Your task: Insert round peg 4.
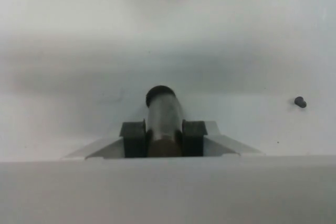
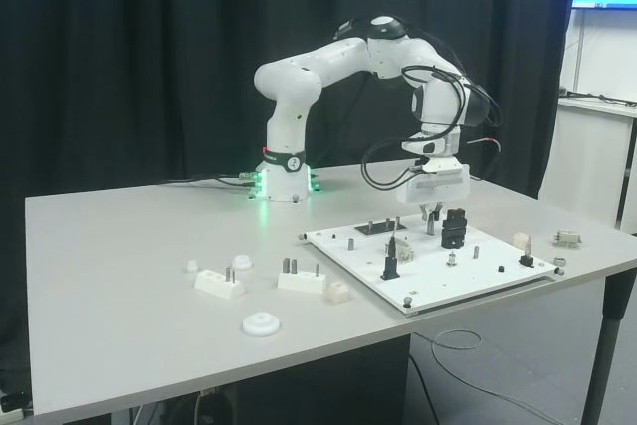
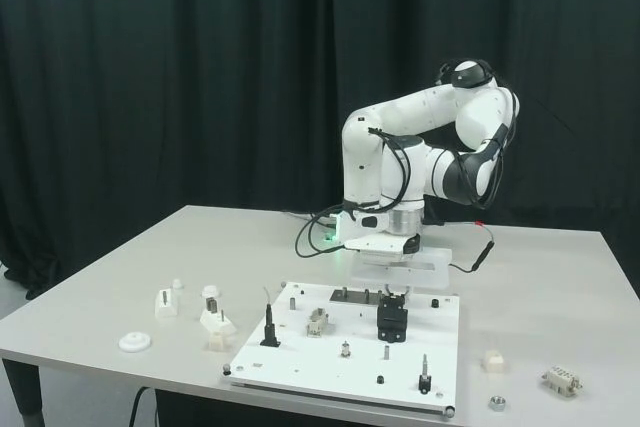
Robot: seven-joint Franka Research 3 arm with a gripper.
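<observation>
I have the gripper (image 1: 164, 139) clenched on the peg (image 1: 164, 121) above the board (image 2: 438, 281) — carry underway, next move needs its hole found and aligned.

The white arm (image 2: 338, 62) arches from its green-lit base (image 2: 282, 181) toward three o'clock, gripper (image 2: 434, 212) hanging just above the white board (image 2: 428, 281). Small white blocks (image 2: 219, 282) sit at the board's nine o'clock.

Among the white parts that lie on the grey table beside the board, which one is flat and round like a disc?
It is the white disc, nearest the table's front edge. The two white blocks behind it are box-shaped and carry upright pins.
</observation>
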